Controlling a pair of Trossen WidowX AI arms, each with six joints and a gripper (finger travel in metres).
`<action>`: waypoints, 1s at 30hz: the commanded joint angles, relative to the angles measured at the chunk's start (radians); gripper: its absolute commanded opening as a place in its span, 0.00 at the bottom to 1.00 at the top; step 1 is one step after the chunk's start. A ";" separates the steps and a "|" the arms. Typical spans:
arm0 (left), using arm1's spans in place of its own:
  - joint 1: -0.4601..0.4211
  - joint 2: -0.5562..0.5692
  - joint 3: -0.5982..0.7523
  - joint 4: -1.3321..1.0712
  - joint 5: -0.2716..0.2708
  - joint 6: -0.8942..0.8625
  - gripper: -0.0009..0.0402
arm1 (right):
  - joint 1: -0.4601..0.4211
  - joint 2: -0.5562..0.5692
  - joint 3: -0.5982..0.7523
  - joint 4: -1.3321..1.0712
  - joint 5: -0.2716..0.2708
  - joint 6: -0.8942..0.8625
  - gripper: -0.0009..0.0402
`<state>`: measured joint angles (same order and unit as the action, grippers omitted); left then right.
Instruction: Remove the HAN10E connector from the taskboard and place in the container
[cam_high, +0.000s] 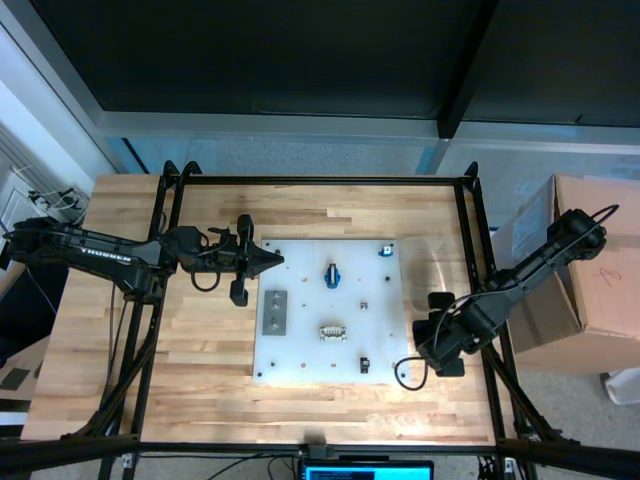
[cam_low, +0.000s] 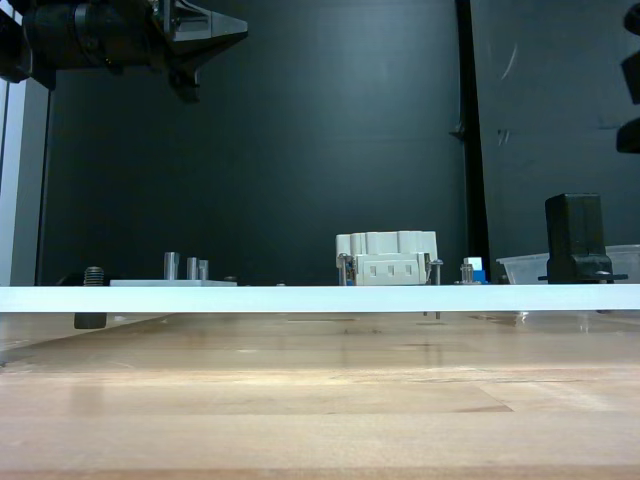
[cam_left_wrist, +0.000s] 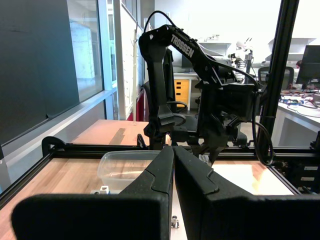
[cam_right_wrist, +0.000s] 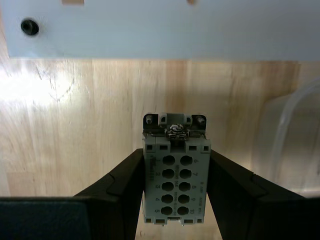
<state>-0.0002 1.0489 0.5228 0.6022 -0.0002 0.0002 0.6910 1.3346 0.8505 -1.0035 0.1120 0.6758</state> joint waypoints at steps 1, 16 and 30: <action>0.000 0.000 0.000 0.000 0.000 0.000 0.02 | 0.018 0.000 -0.032 0.029 0.000 0.022 0.10; 0.000 0.000 0.000 0.000 0.000 0.000 0.02 | 0.051 0.000 -0.112 0.161 0.000 0.107 0.11; 0.000 0.000 0.000 0.000 0.000 0.000 0.02 | 0.057 0.000 -0.123 0.160 -0.008 0.129 0.47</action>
<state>-0.0002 1.0489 0.5224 0.6022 -0.0002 -0.0002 0.7471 1.3342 0.7273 -0.8429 0.1043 0.8062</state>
